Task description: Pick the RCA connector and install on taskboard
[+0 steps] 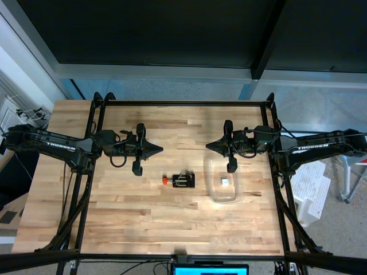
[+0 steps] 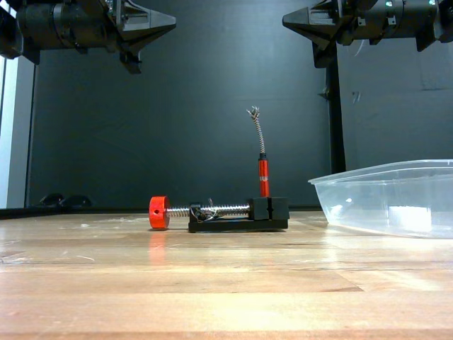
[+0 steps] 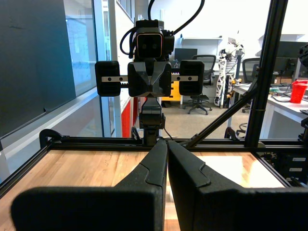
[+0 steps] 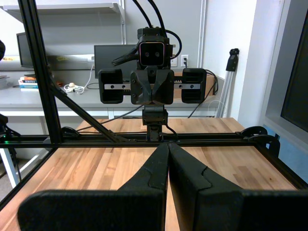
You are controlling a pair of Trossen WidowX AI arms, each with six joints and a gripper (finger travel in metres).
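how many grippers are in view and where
2. The left gripper, shut, hangs above the table left of the taskboard; the right gripper, shut, hangs to its right, near the far edge of the clear tray. Neither holds anything.

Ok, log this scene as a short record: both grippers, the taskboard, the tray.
left gripper: raised above the table, left of the taskboard, fingers shut, empty
right gripper: raised above the table, right of the taskboard, fingers shut, empty
taskboard: flat on the table between the grippers; red knob at its left end, red post with coiled wire upright on it
clear tray: right of the taskboard, apart from it, one small pale piece inside
progress: nothing grasped yet
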